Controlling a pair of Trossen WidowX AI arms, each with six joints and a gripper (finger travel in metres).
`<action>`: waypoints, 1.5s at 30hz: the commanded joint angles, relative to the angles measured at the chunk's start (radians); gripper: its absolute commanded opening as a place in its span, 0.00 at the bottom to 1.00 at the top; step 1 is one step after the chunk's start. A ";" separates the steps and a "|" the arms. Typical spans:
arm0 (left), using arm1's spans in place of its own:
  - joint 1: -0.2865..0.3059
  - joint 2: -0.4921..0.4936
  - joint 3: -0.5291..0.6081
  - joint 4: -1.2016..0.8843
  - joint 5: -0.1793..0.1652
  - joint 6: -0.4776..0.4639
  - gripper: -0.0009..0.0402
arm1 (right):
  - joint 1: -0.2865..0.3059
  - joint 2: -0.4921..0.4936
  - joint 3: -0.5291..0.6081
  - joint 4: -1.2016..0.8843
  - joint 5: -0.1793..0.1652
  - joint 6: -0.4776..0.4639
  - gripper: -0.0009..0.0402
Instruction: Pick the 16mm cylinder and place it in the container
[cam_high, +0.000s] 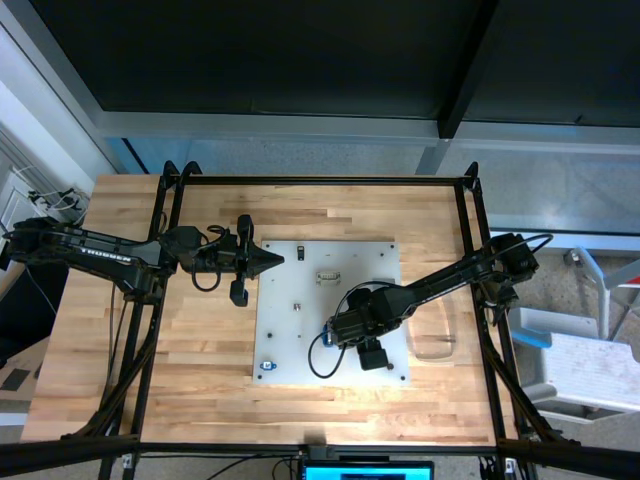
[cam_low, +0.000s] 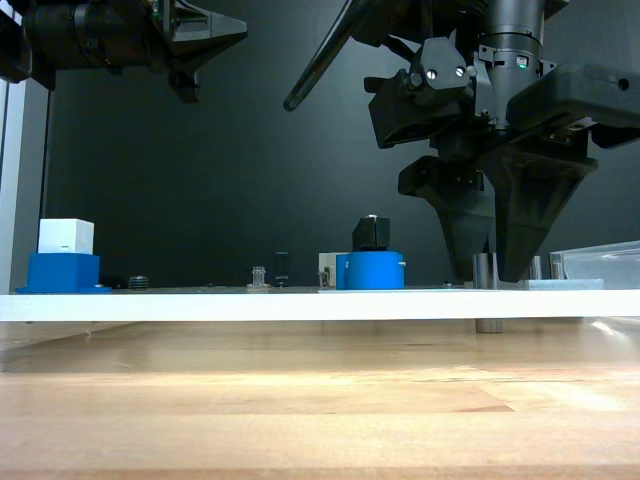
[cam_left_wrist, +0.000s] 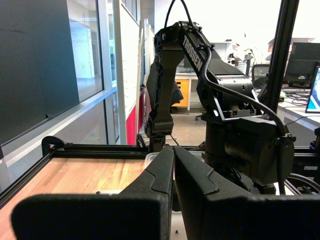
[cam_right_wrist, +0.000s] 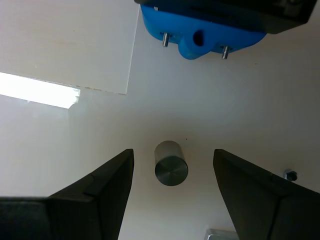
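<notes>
At the near edge of the task board (cam_high: 300, 345), toward its right side, you have the 16mm cylinder (cam_low: 484, 268) standing upright on the board's white surface. Your right gripper (cam_right_wrist: 172, 152) is down over it, with its fingers (cam_right_wrist: 105, 182) spread wide, one on each side of the cylinder (cam_right_wrist: 171, 164). There is bare board between the metal and each finger, so nothing is gripped. From the low view the fingertips reach almost to the board, level with the cylinder.

At the board's near left corner sits a blue block (cam_low: 62, 272) with a white cube on top. Just off the board's right edge, resting on the wooden table (cam_high: 140, 390), lies the container (cam_high: 440, 352). It is clear and shallow, near the right gripper (cam_high: 370, 352) but apart from it. You can see its rim at the far right of the low view (cam_low: 600, 252).

Farther in on the board, beyond the cylinder, stands a blue round part (cam_low: 375, 271) with a black piece on top of it.

Farther still, over the board's left edge and well above its surface, you find the left gripper (cam_high: 268, 258). It points inward across the board. Its two fingers (cam_left_wrist: 195, 185) are pressed together along their length and hold nothing.
</notes>
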 joint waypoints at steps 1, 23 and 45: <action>0.000 0.000 0.000 0.000 0.000 0.000 0.02 | -0.001 0.000 0.000 0.001 0.008 0.000 0.50; 0.000 0.000 0.000 0.000 0.000 0.000 0.02 | -0.002 0.000 0.000 -0.002 0.027 0.000 0.12; 0.000 0.000 0.000 0.000 0.000 0.000 0.02 | -0.001 -0.035 0.032 -0.051 0.027 -0.005 0.03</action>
